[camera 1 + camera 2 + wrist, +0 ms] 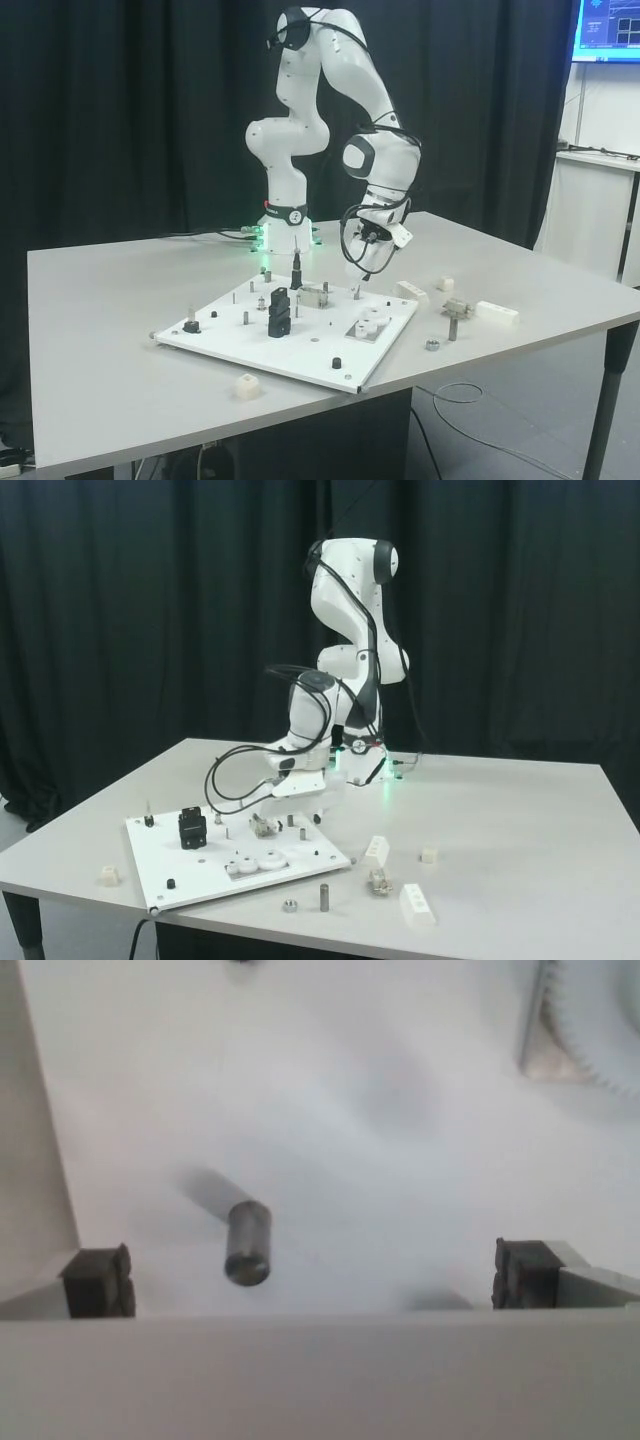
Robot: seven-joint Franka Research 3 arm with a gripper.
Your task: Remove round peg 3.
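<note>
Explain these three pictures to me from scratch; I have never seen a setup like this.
A white jointed robot arm is bolted to a grey table. Two pictures come from cameras in the room. The third looks down from the arm's wrist, past its two dark fingertips. Its two-finger gripper is open and holds nothing. It hovers over a flat white board carrying small parts, above a short grey metal round peg standing upright in the board. White gears sit on the board; small white blocks lie loose on the table.

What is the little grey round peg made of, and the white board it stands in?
The little grey round peg looks like metal: a dull sheen along its side. The flat white board looks like painted metal or plastic, smooth and matte; which one, the pictures leave open.
</note>
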